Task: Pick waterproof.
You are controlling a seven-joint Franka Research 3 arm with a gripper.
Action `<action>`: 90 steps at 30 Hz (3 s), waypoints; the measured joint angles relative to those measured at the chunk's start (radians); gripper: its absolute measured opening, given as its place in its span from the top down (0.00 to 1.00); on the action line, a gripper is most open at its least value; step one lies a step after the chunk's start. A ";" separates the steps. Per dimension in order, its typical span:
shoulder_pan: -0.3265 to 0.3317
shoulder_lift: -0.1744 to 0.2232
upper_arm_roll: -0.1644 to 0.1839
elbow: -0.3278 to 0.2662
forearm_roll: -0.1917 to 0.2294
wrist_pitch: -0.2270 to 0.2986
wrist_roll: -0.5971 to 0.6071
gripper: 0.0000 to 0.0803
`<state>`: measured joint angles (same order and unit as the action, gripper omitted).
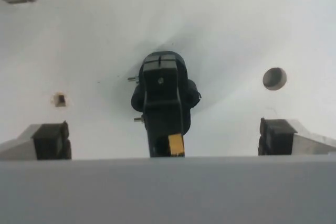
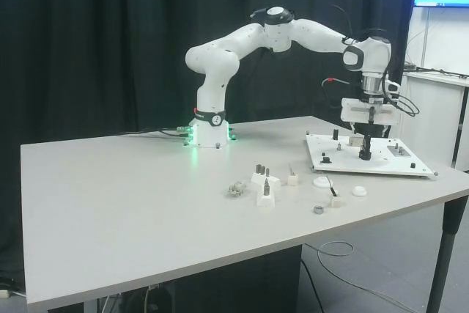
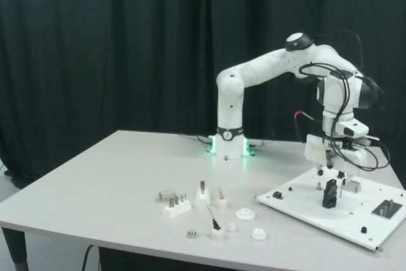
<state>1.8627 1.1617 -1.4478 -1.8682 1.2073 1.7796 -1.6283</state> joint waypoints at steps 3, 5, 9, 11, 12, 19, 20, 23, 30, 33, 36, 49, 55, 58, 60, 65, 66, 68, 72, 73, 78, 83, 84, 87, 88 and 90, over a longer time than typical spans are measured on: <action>0.003 -0.003 -0.019 0.001 0.000 -0.022 0.000 0.02; 0.005 -0.004 -0.030 0.003 0.000 -0.033 0.000 0.02; 0.006 -0.004 -0.047 0.010 0.000 -0.052 0.000 0.00; 0.006 -0.004 -0.054 0.014 0.000 -0.060 0.000 0.00; 0.006 -0.004 -0.056 0.015 0.000 -0.063 0.000 0.00; 0.006 -0.004 -0.069 0.024 0.000 -0.079 0.000 0.00; 0.006 -0.004 -0.070 0.025 0.000 -0.080 0.001 0.00; 0.006 -0.004 -0.074 0.027 0.000 -0.083 0.004 0.00; 0.007 -0.004 -0.083 0.033 0.000 -0.093 0.015 0.00; 0.007 -0.004 -0.088 0.037 0.000 -0.100 0.021 0.00; 0.007 -0.005 -0.093 0.041 0.000 -0.105 0.026 0.00; 0.007 -0.005 -0.119 0.055 0.000 -0.129 0.047 0.00; 0.006 -0.005 -0.134 0.055 -0.003 -0.140 0.047 0.00; 0.004 -0.005 -0.142 0.054 -0.007 -0.145 0.051 0.00; 0.003 -0.005 -0.147 0.054 -0.011 -0.148 0.055 0.00; -0.004 -0.005 -0.161 0.052 -0.028 -0.159 0.056 0.00; -0.006 -0.005 -0.164 0.051 -0.032 -0.161 0.056 0.00; -0.010 -0.005 -0.170 0.049 -0.041 -0.164 0.056 0.00; -0.018 -0.005 -0.179 0.043 -0.057 -0.171 0.056 0.00; -0.020 -0.005 -0.181 0.041 -0.062 -0.173 0.056 0.00; -0.031 -0.005 -0.191 0.027 -0.088 -0.179 0.057 0.00; -0.040 -0.005 -0.198 0.000 -0.105 -0.179 0.063 0.00; -0.042 -0.005 -0.199 -0.006 -0.109 -0.179 0.063 0.00; -0.050 -0.005 -0.201 -0.023 -0.119 -0.179 0.063 0.00; -0.052 -0.005 -0.201 -0.028 -0.121 -0.179 0.063 0.00; -0.057 -0.005 -0.203 -0.040 -0.125 -0.178 0.062 0.00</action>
<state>1.8055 1.1571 -1.6509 -1.9078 1.0826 1.6012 -1.5659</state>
